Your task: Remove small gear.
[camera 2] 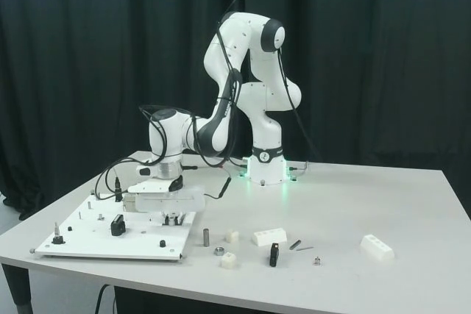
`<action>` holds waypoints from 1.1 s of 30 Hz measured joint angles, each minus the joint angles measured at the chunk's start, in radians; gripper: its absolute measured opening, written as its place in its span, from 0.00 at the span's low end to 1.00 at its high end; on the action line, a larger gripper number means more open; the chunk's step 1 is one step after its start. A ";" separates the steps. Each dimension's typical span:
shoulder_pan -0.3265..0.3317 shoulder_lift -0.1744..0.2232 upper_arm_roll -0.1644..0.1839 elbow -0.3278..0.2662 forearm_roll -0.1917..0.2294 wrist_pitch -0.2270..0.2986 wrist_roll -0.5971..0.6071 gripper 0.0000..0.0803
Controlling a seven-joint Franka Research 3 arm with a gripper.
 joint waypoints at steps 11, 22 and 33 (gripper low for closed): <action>0.000 -0.010 -0.003 0.001 0.000 -0.012 -0.002 0.24; 0.000 -0.025 -0.007 0.001 -0.001 -0.027 -0.004 0.24; 0.000 -0.072 -0.023 0.005 -0.009 -0.079 -0.004 0.24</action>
